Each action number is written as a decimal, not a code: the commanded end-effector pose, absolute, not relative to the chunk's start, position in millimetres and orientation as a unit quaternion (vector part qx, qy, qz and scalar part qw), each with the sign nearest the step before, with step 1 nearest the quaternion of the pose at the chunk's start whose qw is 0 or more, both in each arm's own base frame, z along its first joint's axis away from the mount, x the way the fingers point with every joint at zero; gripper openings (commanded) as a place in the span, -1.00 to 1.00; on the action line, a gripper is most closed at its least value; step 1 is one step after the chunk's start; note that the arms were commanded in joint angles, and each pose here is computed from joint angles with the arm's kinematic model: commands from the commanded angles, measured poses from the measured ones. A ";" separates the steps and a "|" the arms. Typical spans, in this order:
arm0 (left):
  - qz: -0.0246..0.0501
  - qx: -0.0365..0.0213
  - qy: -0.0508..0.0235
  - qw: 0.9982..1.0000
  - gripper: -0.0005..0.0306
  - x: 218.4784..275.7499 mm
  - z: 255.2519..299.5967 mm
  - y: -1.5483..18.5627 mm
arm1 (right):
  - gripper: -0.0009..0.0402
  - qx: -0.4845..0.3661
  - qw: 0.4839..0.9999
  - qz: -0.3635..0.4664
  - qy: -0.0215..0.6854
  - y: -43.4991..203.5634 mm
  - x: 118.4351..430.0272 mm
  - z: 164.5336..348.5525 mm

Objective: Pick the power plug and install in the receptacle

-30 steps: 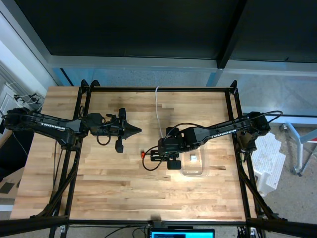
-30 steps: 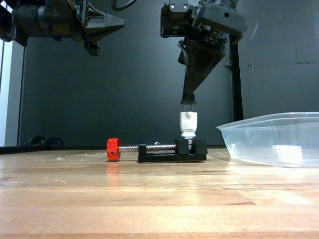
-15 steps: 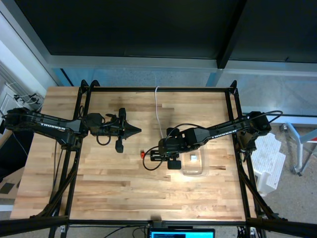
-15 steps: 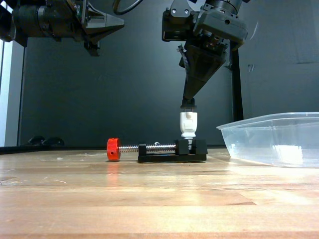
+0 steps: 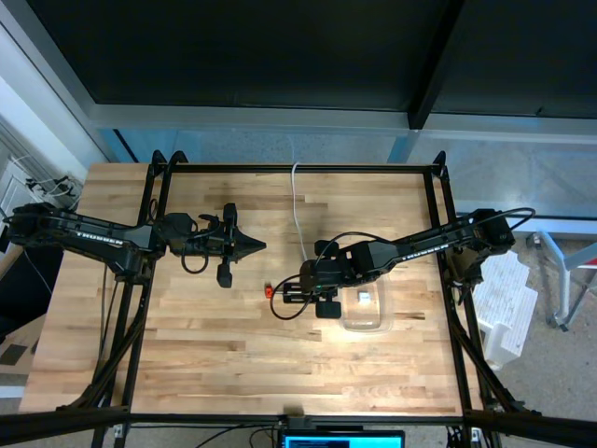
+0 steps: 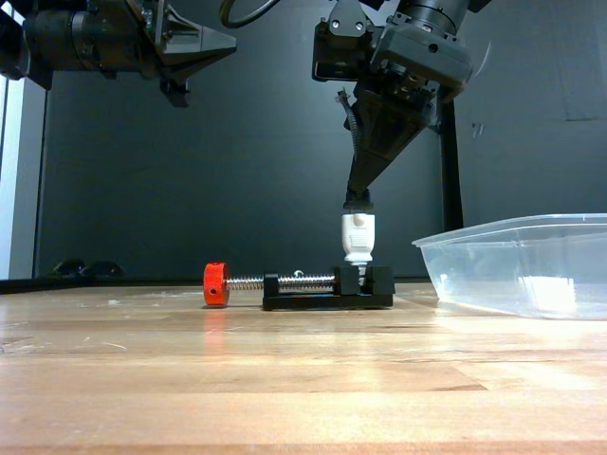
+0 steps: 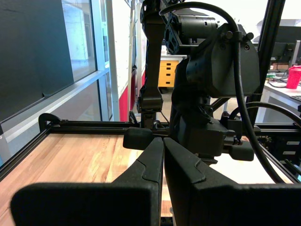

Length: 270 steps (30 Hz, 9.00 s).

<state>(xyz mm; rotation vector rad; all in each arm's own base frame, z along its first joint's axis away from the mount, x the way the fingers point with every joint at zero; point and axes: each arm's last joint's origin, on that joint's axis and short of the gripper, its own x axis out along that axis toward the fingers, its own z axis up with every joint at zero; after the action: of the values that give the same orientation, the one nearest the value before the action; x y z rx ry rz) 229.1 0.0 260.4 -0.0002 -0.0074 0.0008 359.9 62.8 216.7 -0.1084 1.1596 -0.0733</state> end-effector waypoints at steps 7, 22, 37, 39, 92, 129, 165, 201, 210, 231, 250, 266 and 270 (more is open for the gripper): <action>0.000 0.000 -0.004 1.000 -0.96 229.2 260.5 0.1 | -0.96 -0.043 0.824 -0.025 0.564 64.2 362.0 202.9; 0.000 0.000 -0.004 1.000 -0.97 229.2 260.5 0.0 | -0.96 -0.028 0.829 -0.033 0.557 64.5 358.9 199.5; 0.001 0.000 -0.004 1.000 -0.96 229.2 260.5 0.1 | -0.76 -0.023 0.840 -0.032 0.541 64.1 357.0 210.6; 0.000 0.000 -0.004 1.000 -0.96 229.2 260.5 0.1 | -0.70 -0.022 0.842 -0.032 0.538 64.0 357.2 213.4; 0.000 0.000 -0.004 1.000 -0.96 229.2 260.5 0.0 | -0.97 0.005 0.934 0.006 0.357 36.4 292.6 306.0; 0.000 0.000 -0.004 1.000 -0.97 229.2 260.5 0.1 | -0.96 0.023 0.999 -0.017 -0.017 -0.3 209.0 276.8; 0.000 0.000 -0.004 1.000 -0.96 229.2 260.5 0.0 | -0.96 0.033 0.999 -0.029 0.003 -1.2 209.1 272.4; 0.000 0.000 -0.004 1.000 -0.96 229.2 260.5 0.1 | -0.96 0.033 0.999 -0.029 0.003 -1.2 209.1 272.4; 0.000 0.000 -0.004 1.000 -0.96 229.2 260.5 0.1 | -0.96 0.033 0.999 -0.029 0.003 -1.2 209.1 272.4; 0.000 0.000 -0.004 1.000 -0.97 229.2 260.5 0.1 | -0.96 0.033 0.999 -0.029 0.003 -1.2 209.1 272.4; 0.001 0.000 -0.004 1.000 -0.97 229.2 260.5 0.1 | -0.96 0.033 0.999 -0.029 0.003 -1.2 209.1 272.4; 0.000 0.000 -0.004 1.000 -0.97 229.2 260.5 0.0 | -0.96 0.033 0.999 -0.029 0.003 -1.2 209.1 272.4; 0.000 0.000 -0.004 1.000 -0.97 229.2 260.5 0.1 | -0.96 0.033 0.999 -0.029 0.003 -1.2 209.1 272.4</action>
<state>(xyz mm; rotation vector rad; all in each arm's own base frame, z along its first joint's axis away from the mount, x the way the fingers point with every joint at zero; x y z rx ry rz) 229.1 0.0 260.5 -0.0002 -0.0082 0.0008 209.1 -1.3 272.2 0.0659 0.0067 -0.0579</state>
